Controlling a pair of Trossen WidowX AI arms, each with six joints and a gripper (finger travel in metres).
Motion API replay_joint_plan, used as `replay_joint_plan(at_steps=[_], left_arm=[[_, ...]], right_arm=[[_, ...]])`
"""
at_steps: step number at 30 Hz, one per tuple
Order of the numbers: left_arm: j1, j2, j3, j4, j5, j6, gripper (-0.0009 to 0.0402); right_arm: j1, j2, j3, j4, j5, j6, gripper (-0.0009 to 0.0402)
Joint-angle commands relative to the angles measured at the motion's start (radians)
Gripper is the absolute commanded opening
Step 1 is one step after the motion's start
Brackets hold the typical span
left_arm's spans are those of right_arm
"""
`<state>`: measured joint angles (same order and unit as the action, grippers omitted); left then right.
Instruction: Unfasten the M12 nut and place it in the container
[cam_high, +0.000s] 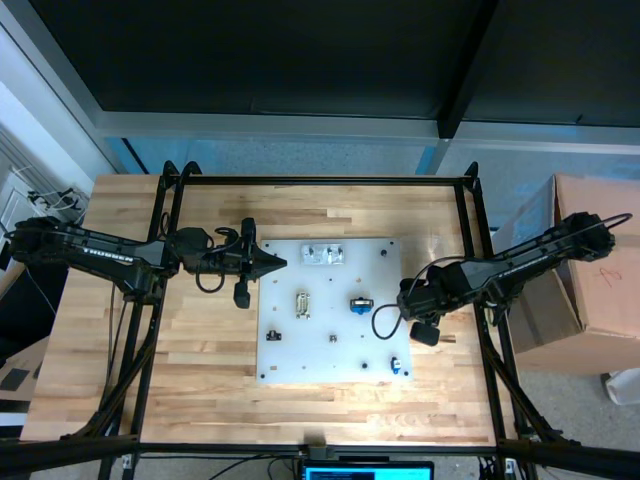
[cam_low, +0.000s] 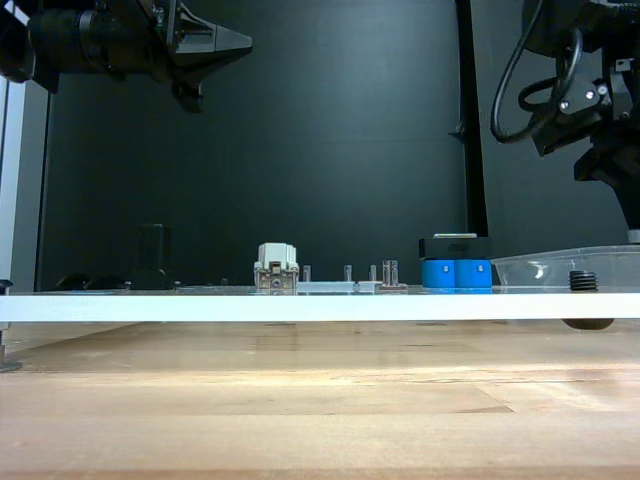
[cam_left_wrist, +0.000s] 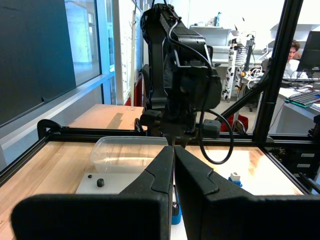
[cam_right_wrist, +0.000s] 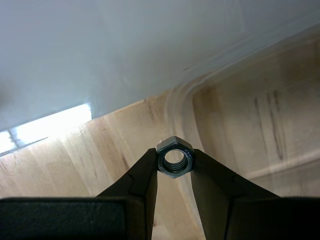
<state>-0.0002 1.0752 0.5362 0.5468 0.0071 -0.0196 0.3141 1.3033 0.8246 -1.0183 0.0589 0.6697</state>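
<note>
The small silver nut (cam_right_wrist: 174, 160) is held edge-on between the fingertips of my right gripper (cam_right_wrist: 174, 162), lifted clear of its stud. In the right wrist view it hangs over the curved rim of the clear container (cam_right_wrist: 186, 98). The black ribbed stud (cam_low: 583, 282) stands bare on the white board (cam_low: 300, 305), in front of the container (cam_low: 560, 263). My right gripper (cam_high: 407, 300) hovers beside the board's right edge. My left gripper (cam_high: 280, 263) is shut on nothing, held high at the board's left edge.
On the board stand a grey connector block (cam_low: 276, 270), a blue-and-black block (cam_low: 456, 262) and several small posts (cam_low: 388, 272). A black frame rail (cam_high: 470, 240) borders the table on the right. A cardboard box (cam_high: 585, 270) sits past it.
</note>
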Motion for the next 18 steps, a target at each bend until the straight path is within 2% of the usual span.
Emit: replay_joint_plan(at_steps=[1,11,18], left_arm=[[0.0,0.0,0.0,0.0,0.0,0.0,0.0],[0.0,0.0,0.0,0.0,0.0,0.0,0.0],[0.0,0.0,0.0,0.0,0.0,0.0,0.0]], right_arm=[[0.016,0.015,0.0,0.006,-0.001,0.016,0.0012],[0.081,0.015,0.0,0.048,0.001,0.087,0.0012],[0.129,0.062,0.0,0.059,0.001,0.111,0.0012]])
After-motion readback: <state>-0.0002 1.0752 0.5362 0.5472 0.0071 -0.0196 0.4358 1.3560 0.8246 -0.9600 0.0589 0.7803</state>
